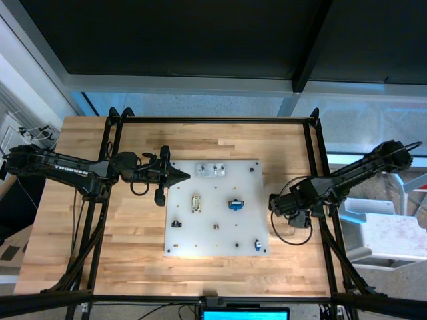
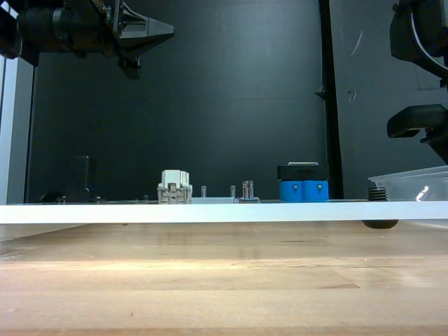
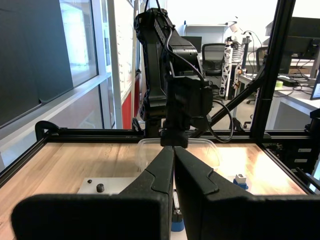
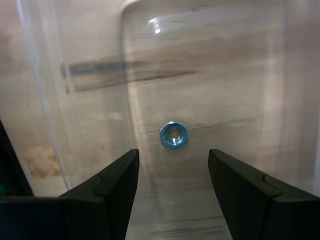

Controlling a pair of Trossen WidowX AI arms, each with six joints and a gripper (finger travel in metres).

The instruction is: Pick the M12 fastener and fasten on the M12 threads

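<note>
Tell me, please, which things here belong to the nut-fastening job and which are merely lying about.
Job: silver nut in the clear tray; bare ribbed stud on the white board; open right gripper above the nut.
Lying about: blue connector, grey connector, silver post; shut left gripper, held above the board's left edge.

Overhead and table-level views share the board point(image 1: 200, 233); left pincer point(image 3: 174, 150) view looks across it, right pincer point(image 4: 173, 156) view close above tray point(image 4: 225, 75).

Wooden table point(image 1: 133, 267), dark wall point(image 2: 245, 105), office chair point(image 3: 216, 52).
</note>
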